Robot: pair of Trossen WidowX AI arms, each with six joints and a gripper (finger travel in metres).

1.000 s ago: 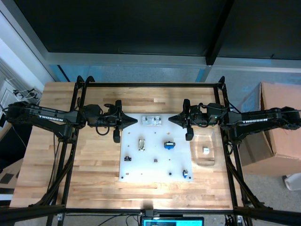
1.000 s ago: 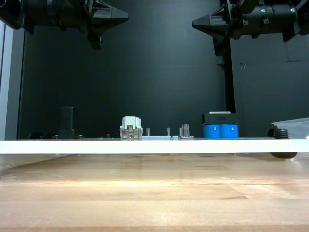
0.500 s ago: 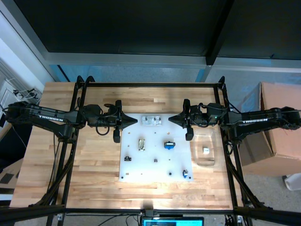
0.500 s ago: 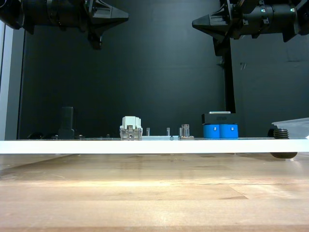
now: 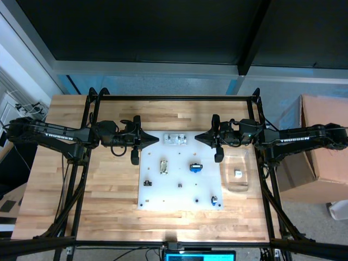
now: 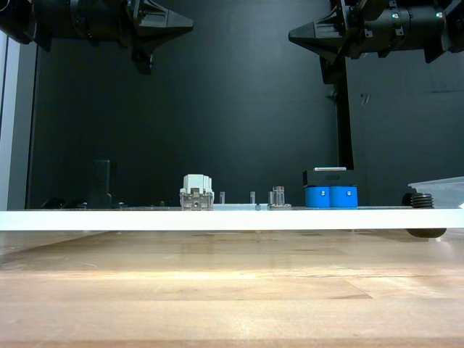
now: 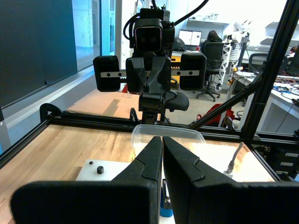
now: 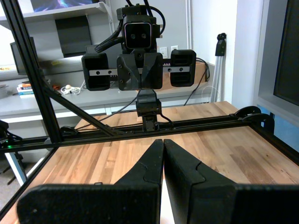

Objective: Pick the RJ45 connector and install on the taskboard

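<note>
**Both arms raised and empty-handed; the connector's place is uncertain**

Seen from above, a wooden table [image 5: 81, 206] carries a white board [image 5: 163, 198]. Two black arms reach in from either side. The left gripper [image 5: 156, 140] hangs high over the board's far left edge. The right gripper [image 5: 197, 136] hangs high over its far right edge, and the two point at each other. From table height both sit well above everything on the board.

Each wrist camera shows its gripper's fingers [image 7: 150, 158] pressed together along their length, with nothing between them. So neither arm holds the connector.

A clear tray [image 5: 237, 190] sits just right of the board. The white block [image 5: 237, 173] inside it looks bare, with nothing darker on it and nothing trailing off it.

The blue jack [image 5: 216, 201] stands at the board's near right corner. Its top shows a pale greyish patch, too small to tell whether a plug is seated there. The connector is not plainly visible anywhere.

As a judgement, the pick-up looks finished, since the block appears empty. Whether the connector is fully in the jack cannot be confirmed, and that check is what is left.
</note>
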